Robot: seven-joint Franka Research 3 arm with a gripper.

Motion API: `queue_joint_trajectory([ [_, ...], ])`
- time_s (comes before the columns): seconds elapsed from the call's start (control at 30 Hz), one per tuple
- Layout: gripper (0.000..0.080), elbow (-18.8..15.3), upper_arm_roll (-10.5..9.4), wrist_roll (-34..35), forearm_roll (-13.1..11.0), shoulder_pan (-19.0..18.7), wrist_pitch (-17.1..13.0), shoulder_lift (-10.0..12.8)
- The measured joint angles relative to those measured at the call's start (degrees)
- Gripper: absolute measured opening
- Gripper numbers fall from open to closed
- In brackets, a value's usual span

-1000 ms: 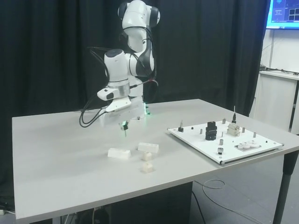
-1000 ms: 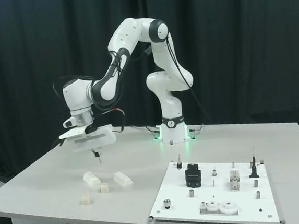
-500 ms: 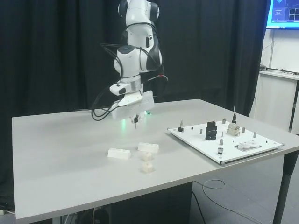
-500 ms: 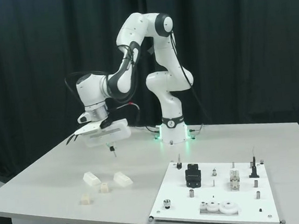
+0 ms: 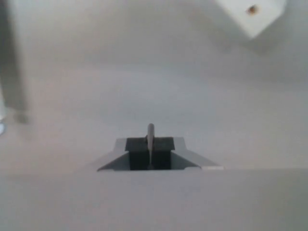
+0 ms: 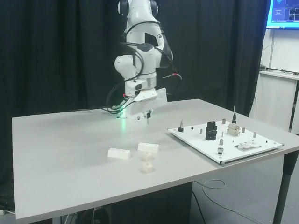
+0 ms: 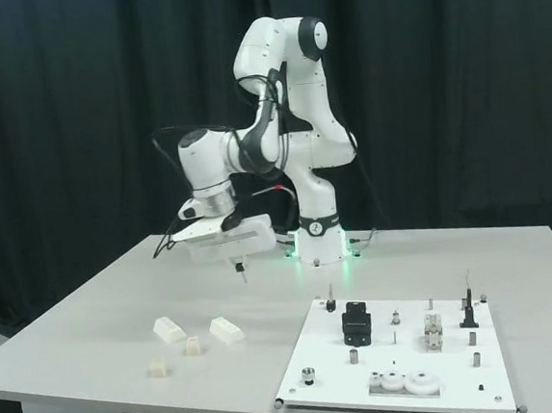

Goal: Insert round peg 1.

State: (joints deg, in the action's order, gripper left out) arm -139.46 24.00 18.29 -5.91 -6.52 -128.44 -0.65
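**One thin peg in the pincer, carried above the tabletop toward the assembly board**

One white robot arm holds its pincer (image 7: 240, 268) in the air over the grey tabletop (image 7: 102, 318), between four small white blocks (image 7: 226, 330) and the white assembly board (image 7: 395, 355). The pincer's two fingers are closed almost fully on a slim grey round peg (image 5: 150, 144). In the wrist view the peg stands between the two dark finger pads (image 5: 138, 154), its tip poking out beyond them. In the room views the peg points down from the pincer, well clear of the tabletop.

Judging from this, the step in hand is the carry: the peg is grasped but not yet at its hole. The board, which bears black and grey fixtures and two white gears (image 7: 407, 382), lies well apart from the pincer, on the side away from the blocks. The next move calls for bringing the peg over the matching hole on the board, keeping it upright, then lowering it straight in. Which hole is meant cannot be told from these views.
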Motion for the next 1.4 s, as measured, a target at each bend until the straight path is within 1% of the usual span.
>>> queue_joint_trajectory([
  [0.23,0.0015,-2.98,-0.92,4.77,3.05,-3.35,0.89,-3.87],
  [0.33,0.0015,-3.57,-1.52,7.04,3.8,-4.52,2.19,-5.25],
  [0.5,0.0015,-4.08,-3.09,11.44,4.55,-6.05,4.68,-7.13],
  [0.63,0.0015,-4.28,-4.97,15.44,4.83,-7.02,6.17,-8.27],
  [0.8,0.0015,-4.32,-8.16,21.9,5.02,-8.02,7.38,-9.22],
  [0.93,0.0015,-4.32,-11.24,27.04,5.19,-8.59,7.67,-9.68],
  [1.07,0.0015,-4.32,-14.38,31.78,5.31,-9.16,7.69,-9.97],
  [1.27,0.0015,-4.16,-19.25,38.08,6.39,-9.35,7.55,-10.3],
  [1.4,0.0015,-3.94,-22.25,41.67,6.58,-9.38,7.06,-10.33],
])
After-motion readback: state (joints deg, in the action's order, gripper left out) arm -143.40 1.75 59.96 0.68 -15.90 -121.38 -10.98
